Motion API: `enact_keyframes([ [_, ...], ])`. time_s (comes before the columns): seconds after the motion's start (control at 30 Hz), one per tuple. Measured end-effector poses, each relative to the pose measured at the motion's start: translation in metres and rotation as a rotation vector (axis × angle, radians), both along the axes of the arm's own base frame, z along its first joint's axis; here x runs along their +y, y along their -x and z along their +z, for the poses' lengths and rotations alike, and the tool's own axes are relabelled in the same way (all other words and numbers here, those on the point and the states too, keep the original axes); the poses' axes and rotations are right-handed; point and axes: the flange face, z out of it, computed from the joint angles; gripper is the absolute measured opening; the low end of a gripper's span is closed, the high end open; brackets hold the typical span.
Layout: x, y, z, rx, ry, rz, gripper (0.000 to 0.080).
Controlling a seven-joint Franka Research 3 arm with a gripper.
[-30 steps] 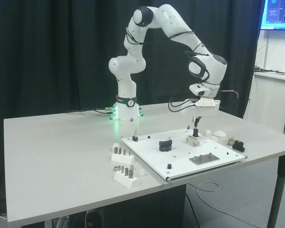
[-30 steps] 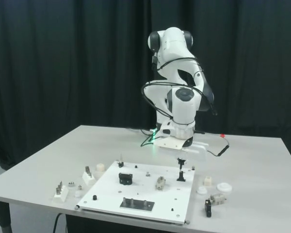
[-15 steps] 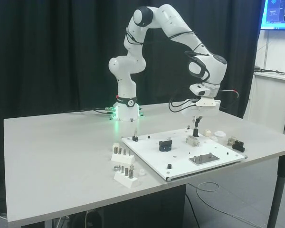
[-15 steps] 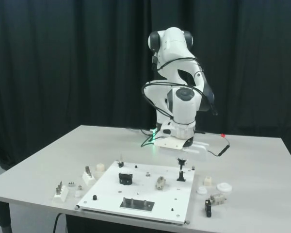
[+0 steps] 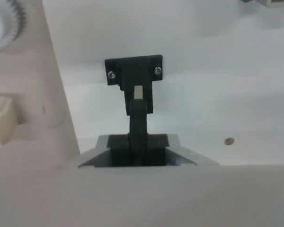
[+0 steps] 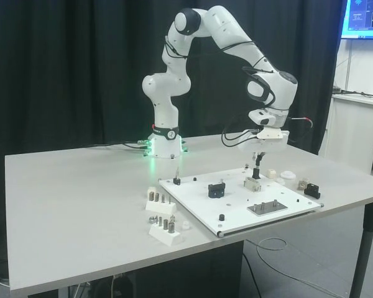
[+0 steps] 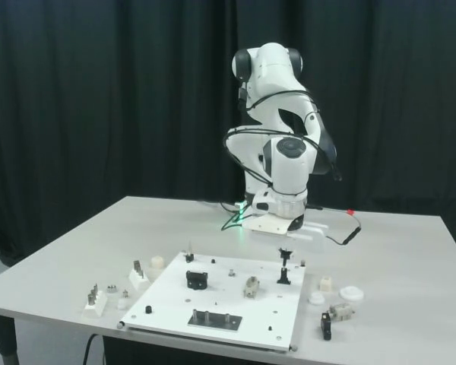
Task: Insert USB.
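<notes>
My gripper (image 5: 137,144) is shut on a black USB plug (image 5: 137,116), which points down at a black socket block (image 5: 134,72) screwed to the white board (image 5: 217,85). The plug's pale tip sits at the block's slot; I cannot tell whether it is inside. In the first room view the gripper (image 6: 257,155) hangs over the board's far right part, with the plug (image 6: 256,163) upright over the socket block (image 6: 256,172). The second room view shows the same gripper (image 7: 285,250) above the socket block (image 7: 283,275).
The white board (image 6: 193,202) also carries a black block (image 6: 216,190), a white connector block (image 6: 253,184) and a grey plate with pegs (image 6: 267,208). A white gear (image 6: 290,176) and small parts (image 6: 309,186) lie right of it. Two white peg holders (image 6: 160,203) stand left.
</notes>
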Motion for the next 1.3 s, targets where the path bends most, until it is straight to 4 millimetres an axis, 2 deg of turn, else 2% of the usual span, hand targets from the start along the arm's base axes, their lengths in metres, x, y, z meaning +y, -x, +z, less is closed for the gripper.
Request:
enact_keyframes([
  [1.3, 0.0020, 0.0028, -0.0036, -0.013, 0.004, -0.007, 0.0070],
])
